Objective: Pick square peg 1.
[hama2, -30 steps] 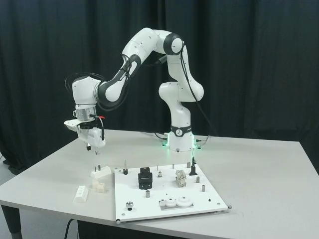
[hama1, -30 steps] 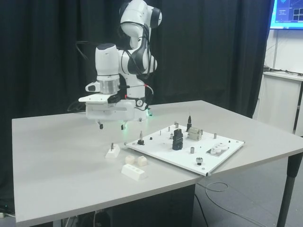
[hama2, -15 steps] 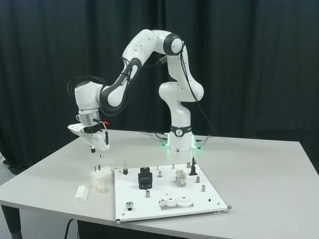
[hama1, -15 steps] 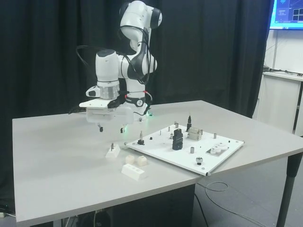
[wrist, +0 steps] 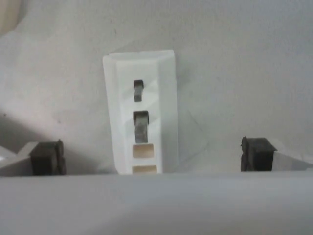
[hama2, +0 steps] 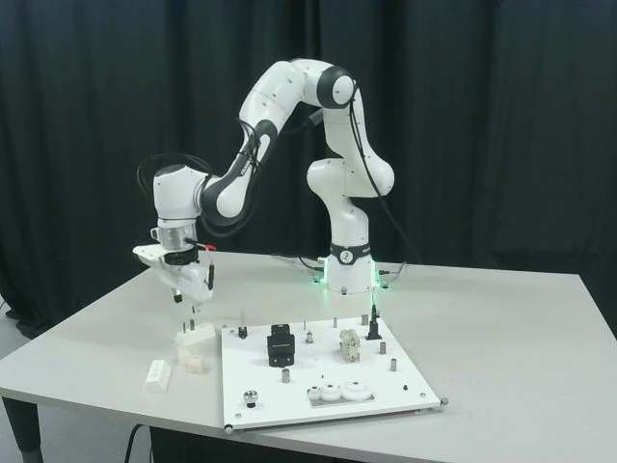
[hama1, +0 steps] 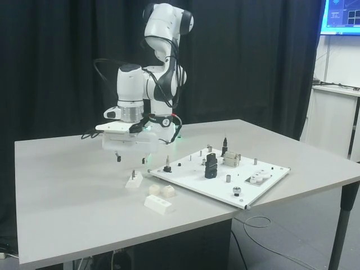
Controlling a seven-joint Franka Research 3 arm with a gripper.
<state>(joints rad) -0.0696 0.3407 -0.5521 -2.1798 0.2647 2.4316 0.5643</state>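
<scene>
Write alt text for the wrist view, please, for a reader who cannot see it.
A white peg holder lies on the grey table, two dark pegs standing in its slots. The open end effector frames it, one black fingertip at each side.

Claw (wrist: 151,155) open over white peg holder (wrist: 142,120) w/ 2 pegs.
</scene>
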